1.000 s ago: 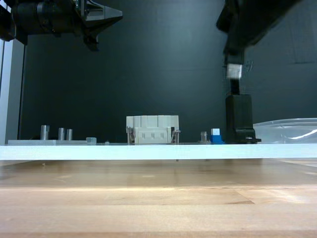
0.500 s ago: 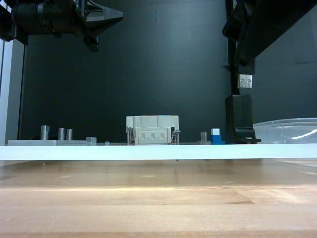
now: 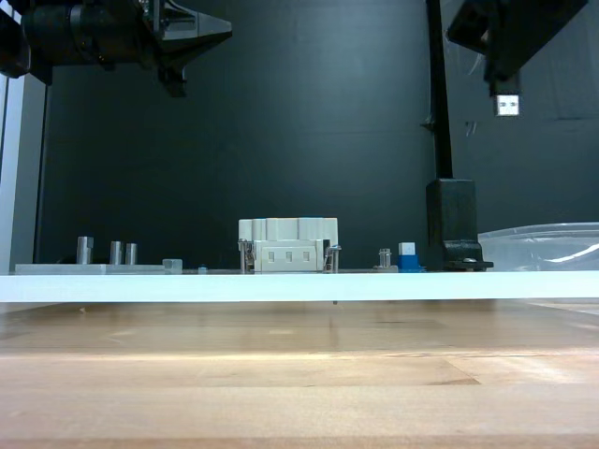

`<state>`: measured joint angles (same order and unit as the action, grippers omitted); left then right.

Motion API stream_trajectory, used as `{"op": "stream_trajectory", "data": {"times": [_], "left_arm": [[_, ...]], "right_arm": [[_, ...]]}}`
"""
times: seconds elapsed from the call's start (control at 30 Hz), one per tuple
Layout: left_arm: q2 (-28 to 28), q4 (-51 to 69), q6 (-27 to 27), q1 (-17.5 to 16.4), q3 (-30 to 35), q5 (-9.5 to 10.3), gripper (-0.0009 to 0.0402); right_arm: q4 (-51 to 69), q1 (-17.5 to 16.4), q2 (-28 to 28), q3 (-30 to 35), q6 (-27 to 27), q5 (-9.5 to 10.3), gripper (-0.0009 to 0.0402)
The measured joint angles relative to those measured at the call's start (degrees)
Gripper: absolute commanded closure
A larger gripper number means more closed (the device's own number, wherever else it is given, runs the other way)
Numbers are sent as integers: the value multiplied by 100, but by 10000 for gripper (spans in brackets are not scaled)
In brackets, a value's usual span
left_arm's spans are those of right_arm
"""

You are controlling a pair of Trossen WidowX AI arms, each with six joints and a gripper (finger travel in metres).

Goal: Remove the USB connector from the USB hub and place in the container

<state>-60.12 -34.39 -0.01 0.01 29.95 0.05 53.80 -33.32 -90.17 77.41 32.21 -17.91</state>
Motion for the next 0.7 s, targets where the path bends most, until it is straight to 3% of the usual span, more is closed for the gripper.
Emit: {"op": "stream_trajectory", "data": {"times": [0.13,0.4,0.47,0.6,0.7], "left_arm": [[2,0,0,0,-2,-2,393],[0,0,0,0,-2,0,392],[0,0,2,0,0,-2,393],[0,0,0,0,0,0,392],[0,0,2,0,0,-2,393]], "right_arm": [[494,111,262,0,-109,20,393],[1390,417,678,-92,-306,319,393],[1423,481,846,-260,-319,369,393],[1241,592,1239,-804,-297,671,393],[1113,656,1517,-1207,-243,719,393]]}}
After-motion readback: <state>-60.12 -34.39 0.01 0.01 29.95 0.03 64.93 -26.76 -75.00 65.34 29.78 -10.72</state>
